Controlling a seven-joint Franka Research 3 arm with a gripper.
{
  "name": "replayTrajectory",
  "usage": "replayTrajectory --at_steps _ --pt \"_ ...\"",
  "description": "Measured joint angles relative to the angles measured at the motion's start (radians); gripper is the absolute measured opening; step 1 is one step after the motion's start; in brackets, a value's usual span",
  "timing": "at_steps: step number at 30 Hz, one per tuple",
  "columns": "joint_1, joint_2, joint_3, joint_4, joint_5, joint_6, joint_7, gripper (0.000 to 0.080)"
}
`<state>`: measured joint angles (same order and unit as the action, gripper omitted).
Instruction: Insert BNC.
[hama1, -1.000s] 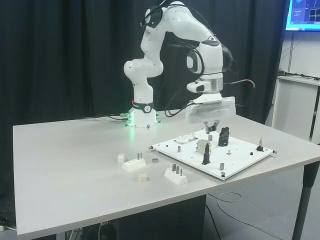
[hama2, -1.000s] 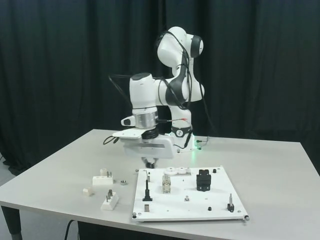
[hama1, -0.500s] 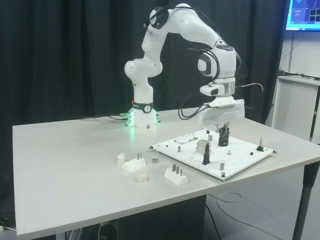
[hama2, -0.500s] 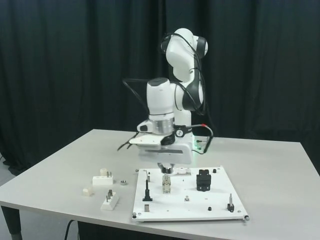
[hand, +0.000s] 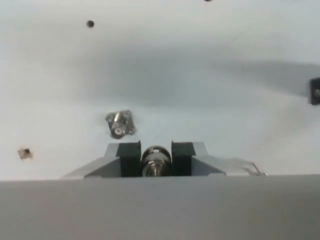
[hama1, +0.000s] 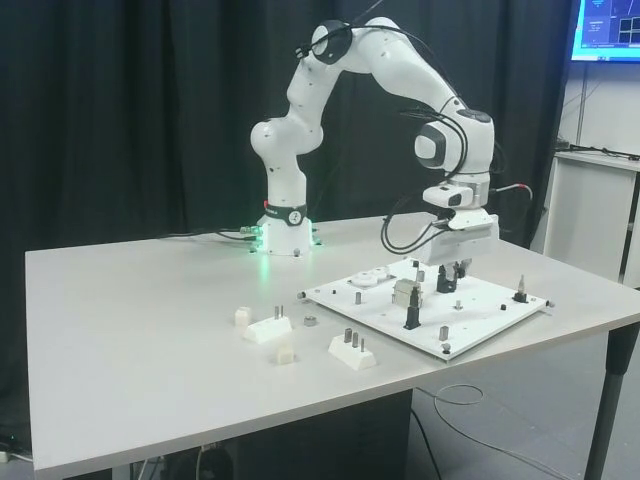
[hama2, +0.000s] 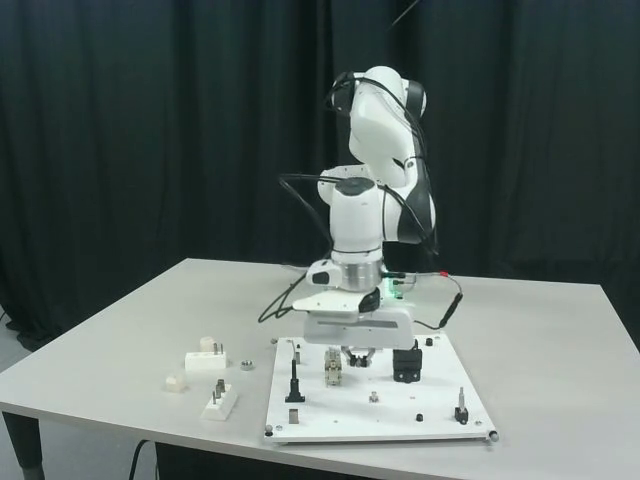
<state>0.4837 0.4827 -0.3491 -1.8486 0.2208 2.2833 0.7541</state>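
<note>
In the wrist view, my gripper (hand: 156, 161) is shut on a metal BNC plug (hand: 156, 159), whose round end shows between the two black pads (hand: 130, 156). A small square metal BNC socket (hand: 120, 123) sits on the white board (hand: 210, 75) just beyond the fingertips and a little to one side. In the room views the gripper (hama2: 358, 358) (hama1: 452, 268) hangs low over the middle of the board (hama2: 440, 425), apart from the socket (hama2: 373, 396).
On the board stand a black block (hama2: 406, 362), an upright black piece (hama2: 293, 385), a grey metal block (hama2: 333, 370) and a thin peg (hama2: 461, 408). White fixtures (hama2: 205, 358) (hama2: 220, 400) and small parts lie on the grey table (hama2: 120, 350) beside the board.
The arm has swung across from the board's far corner to above its middle, carrying the plug, and the gripper has come lower.
</note>
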Motion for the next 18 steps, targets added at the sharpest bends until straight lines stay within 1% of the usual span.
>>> replayTrajectory --at_steps 9,18 --pt "0.011 0.029 0.006 0.000 0.001 0.026 0.005 0.0124" --pt "0.010 0.047 0.021 0.002 0.002 0.034 0.005 0.0124"
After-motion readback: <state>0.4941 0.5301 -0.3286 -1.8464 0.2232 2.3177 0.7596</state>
